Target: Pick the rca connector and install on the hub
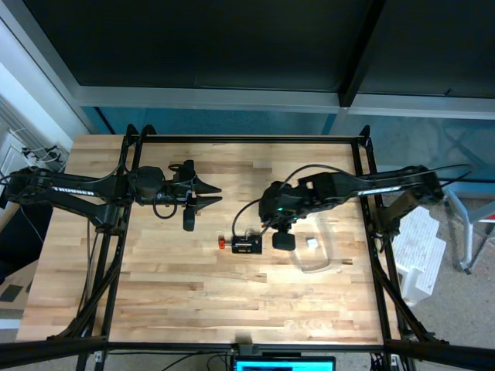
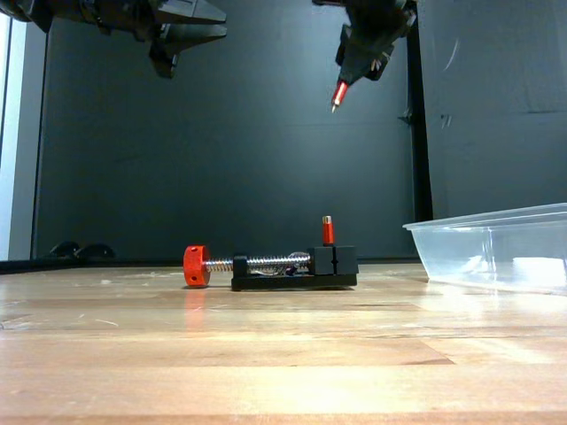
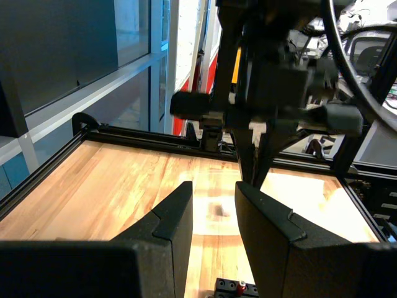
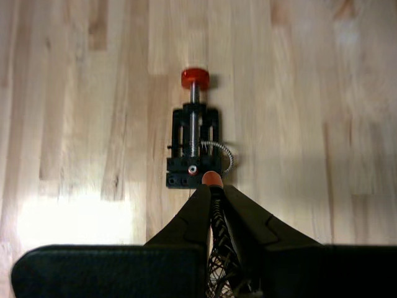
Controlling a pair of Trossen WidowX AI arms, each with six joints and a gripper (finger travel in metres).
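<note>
Two arms aloft: my right gripper [image 2: 353,69], jaws pinching the rca connector [image 2: 337,94], hangs above the hub [image 2: 292,270] on the tabletop [image 2: 266,354]; left gripper [image 1: 218,195] hovers well apart, jaws spread.

High: you look down from the near edge, whole table [image 1: 193,297]. Low: level, close to the hub [image 2: 292,266]. Left wrist: along raised left gripper [image 3: 214,189], facing right arm [image 3: 273,93]. Right wrist: down right gripper [image 4: 212,187] onto the hub; all views share it.

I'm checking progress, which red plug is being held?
The raised plug, pinched in the right hand above the black block. The other plug stands on that block. The left hand hovers open at the left.
</note>
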